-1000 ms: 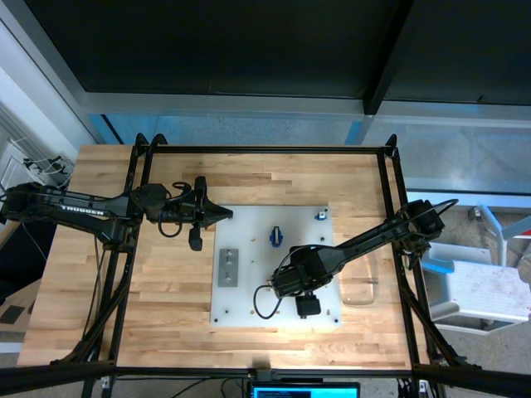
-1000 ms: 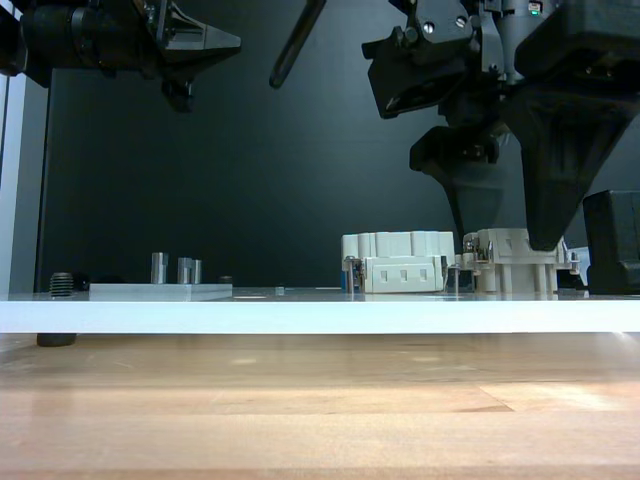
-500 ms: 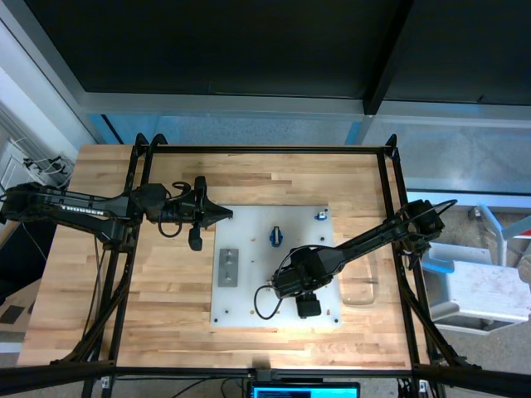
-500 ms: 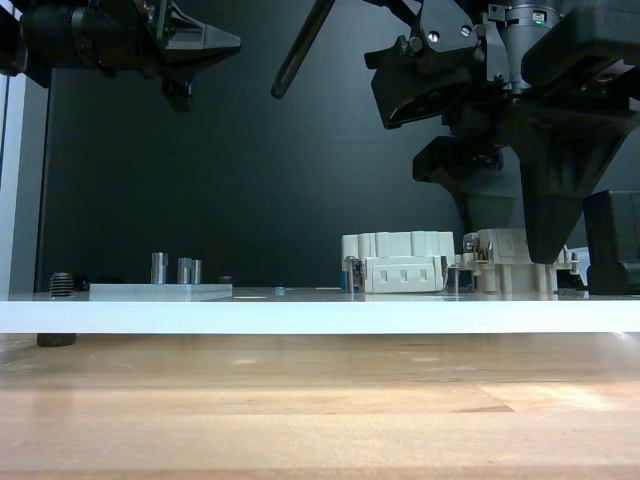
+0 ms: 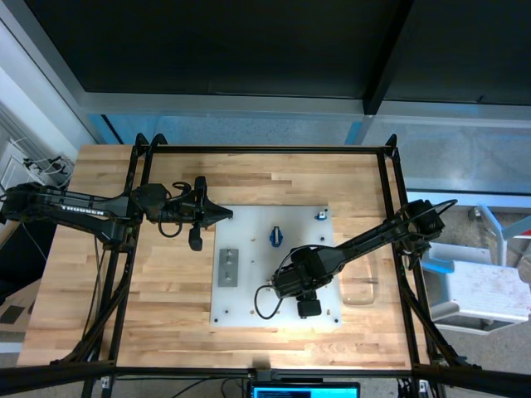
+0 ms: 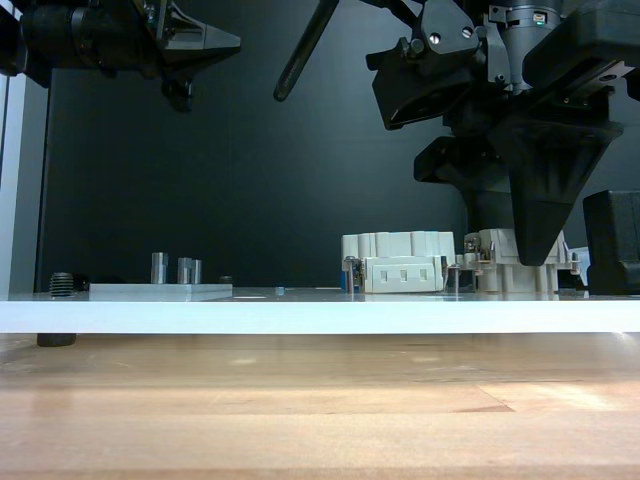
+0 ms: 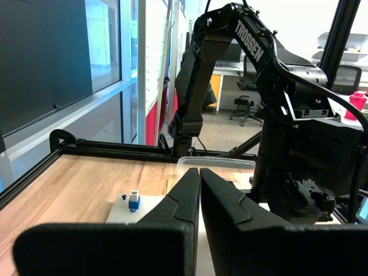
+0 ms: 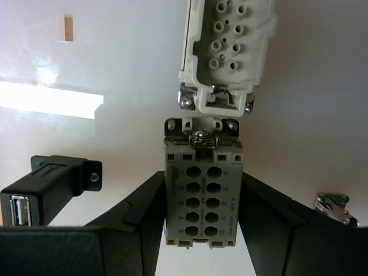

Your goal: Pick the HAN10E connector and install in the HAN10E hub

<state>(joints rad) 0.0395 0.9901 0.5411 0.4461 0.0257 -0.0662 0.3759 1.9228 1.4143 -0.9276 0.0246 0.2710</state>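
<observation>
Presently the right gripper (image 8: pixel 202 174) stands low over the white board (image 5: pixel 249 307), right of its middle and in its nearer half; its two dark fingers (image 8: pixel 146 215) lie flush against the long sides of the HAN10E connector (image 8: pixel 202 195) — clenched on it, to judge by the wrist view, with no gap showing on either flank; the low view shows the connector's base level with the board, so I judge it gripped but not yet lifted.

Long axis of the connector: straight along the gripper's line of sight, running out between the fingers.

HAN10E hub (image 8: pixel 227 52): cream, with metallic tabs at its end; it lies just beyond the connector's far end, end to end and very near it, its own long axis skewed slightly from the connector's; from the table's near edge it shows just to the left of the connector.

The coming move turns on this — the hub sits a short shift away along the connector's own length, and a small twist is likely wanted to square the two outlines before pressing down.

Black block with a port (image 8: pixel 52 187): near one finger, apart from it.

Left gripper (image 7: pixel 199 190): fingers closed together on nothing; held high over the board's far left corner, well apart from both parts; the right arm is plainly the nearer.
</observation>
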